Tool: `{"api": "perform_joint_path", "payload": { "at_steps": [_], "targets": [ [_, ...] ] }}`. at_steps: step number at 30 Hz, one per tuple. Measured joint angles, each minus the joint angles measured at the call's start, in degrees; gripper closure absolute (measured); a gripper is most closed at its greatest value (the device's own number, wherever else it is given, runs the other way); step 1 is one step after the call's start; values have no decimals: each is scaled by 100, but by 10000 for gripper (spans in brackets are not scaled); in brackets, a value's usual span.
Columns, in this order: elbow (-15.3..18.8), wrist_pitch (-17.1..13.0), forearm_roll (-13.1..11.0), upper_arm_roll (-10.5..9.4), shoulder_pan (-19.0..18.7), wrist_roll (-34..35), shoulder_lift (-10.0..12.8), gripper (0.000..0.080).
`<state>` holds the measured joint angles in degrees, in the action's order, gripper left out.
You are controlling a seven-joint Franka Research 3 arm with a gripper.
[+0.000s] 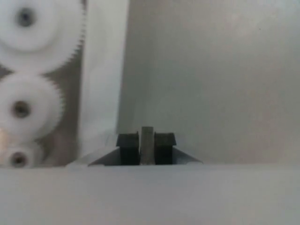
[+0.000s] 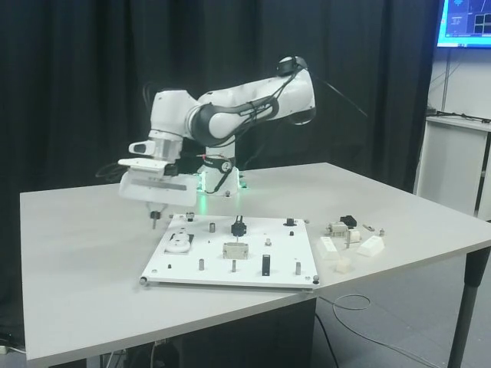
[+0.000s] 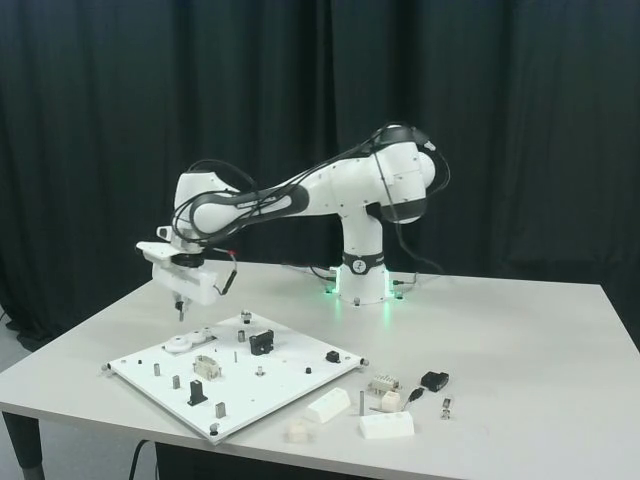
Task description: Place square peg 2.
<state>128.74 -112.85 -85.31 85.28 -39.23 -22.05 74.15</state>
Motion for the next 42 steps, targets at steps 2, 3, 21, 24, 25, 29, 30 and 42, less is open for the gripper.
{"api": "perform_joint_path", "payload": {
  "at_steps": [2, 3, 21, 24, 25, 29, 30, 42],
  "targets": [
    [-89, 8, -11, -73, 145, -74, 0, 738],
    [-145, 17, -19, -114, 229, -132, 1, 738],
    [-930, 341, -41, -516, 1282, -624, 2, 738],
    [-1021, 399, -41, -549, 1388, -656, 1, 738],
    [-1046, 420, -41, -556, 1418, -666, 1, 738],
    [-1143, 460, -41, -596, 1532, -710, -5, 738],
    [-1165, 464, -41, -610, 1558, -721, -10, 738],
    [-1335, 560, -39, -663, 1758, -749, -16, 366]
  ]
}}
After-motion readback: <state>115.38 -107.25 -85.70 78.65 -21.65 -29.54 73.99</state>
